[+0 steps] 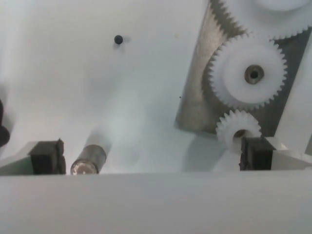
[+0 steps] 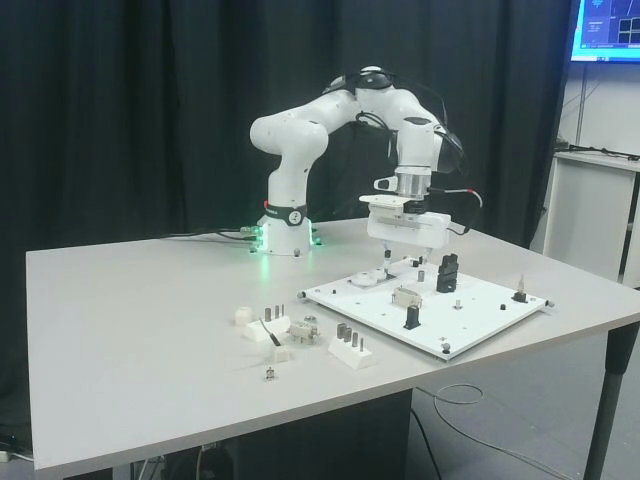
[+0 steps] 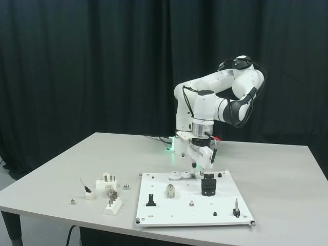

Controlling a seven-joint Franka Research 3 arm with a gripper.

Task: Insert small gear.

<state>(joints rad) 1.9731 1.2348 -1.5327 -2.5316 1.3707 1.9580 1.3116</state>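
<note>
Small white toothed plastic gear (image 1: pixel 237 129) sits seated, meshed beside the medium white gear (image 1: pixel 248 72); gripper (image 1: pixel 151 158) spread, released; next move: retreat upward.

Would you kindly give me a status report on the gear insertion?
Gripper open, holding nothing. Small gear on the grey plate, meshed beside the medium gear. Nothing in the way.

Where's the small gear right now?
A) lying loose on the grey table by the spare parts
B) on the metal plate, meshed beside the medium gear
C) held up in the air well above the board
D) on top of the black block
B: in the wrist view the small gear sits on the metal plate, its teeth against the medium gear, with one tool finger right beside it.
</note>
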